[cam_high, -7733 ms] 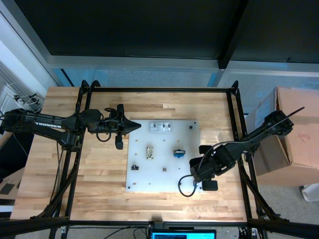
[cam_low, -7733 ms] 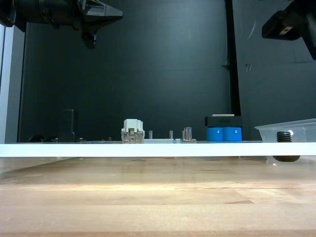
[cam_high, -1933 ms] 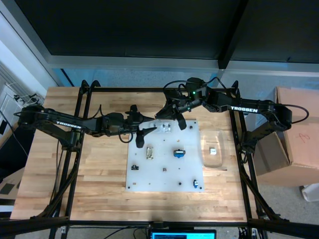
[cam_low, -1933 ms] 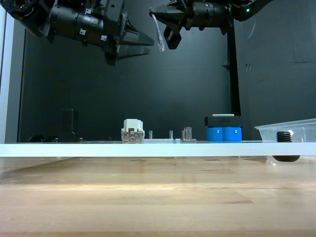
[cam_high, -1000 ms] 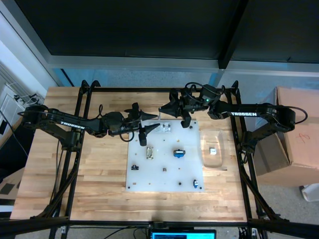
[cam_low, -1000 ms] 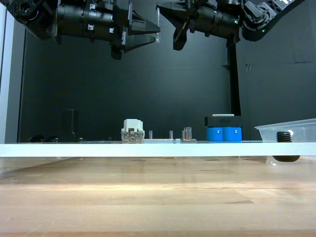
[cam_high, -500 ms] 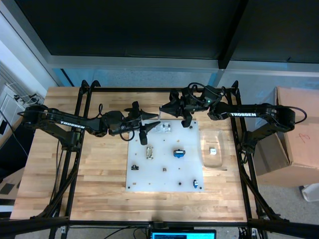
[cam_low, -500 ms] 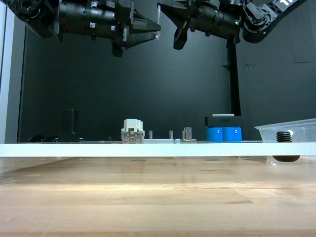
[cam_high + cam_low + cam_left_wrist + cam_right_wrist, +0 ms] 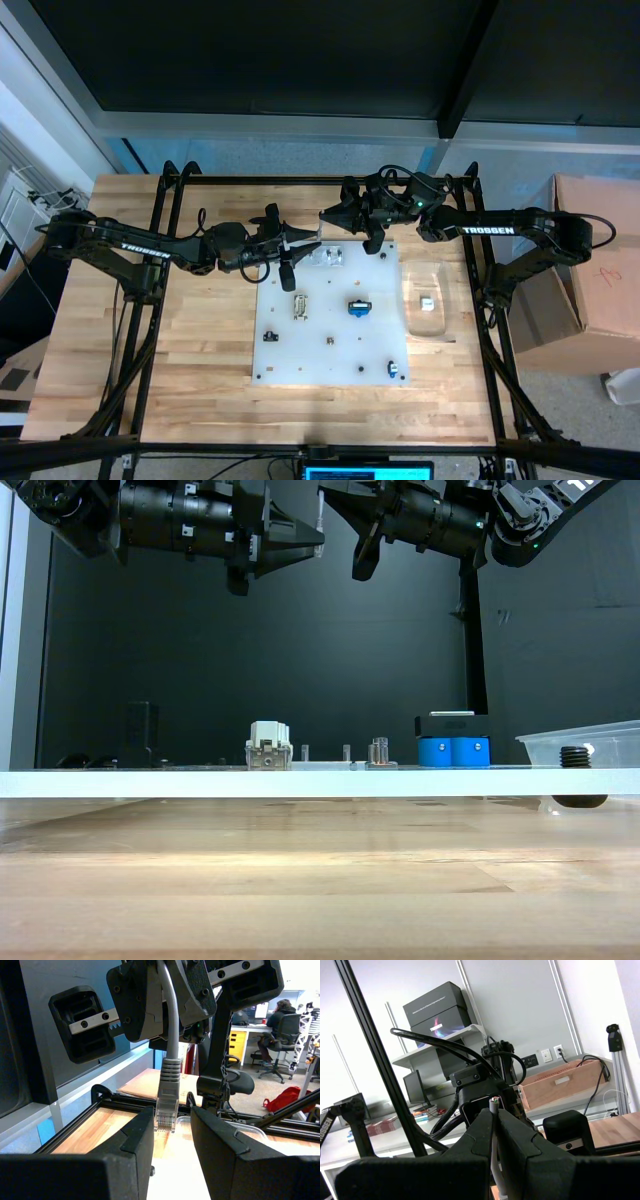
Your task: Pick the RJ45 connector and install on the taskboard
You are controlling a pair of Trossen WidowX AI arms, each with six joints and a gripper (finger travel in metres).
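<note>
RJ45 connector [image 9: 166, 1110] hangs by its cable, pinched in your right gripper [image 9: 494, 1113], between left gripper's [image 9: 171, 1116] spread fingers [image 9: 134, 1137], touching neither.

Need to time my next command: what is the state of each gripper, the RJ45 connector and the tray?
RJ45 connector: hangs by its cable from the right gripper, clear of the taskboard.
right gripper: shut on the connector's cable.
left gripper: open, fingers either side of the connector, not touching it.
tray: holds a small white part.
</note>
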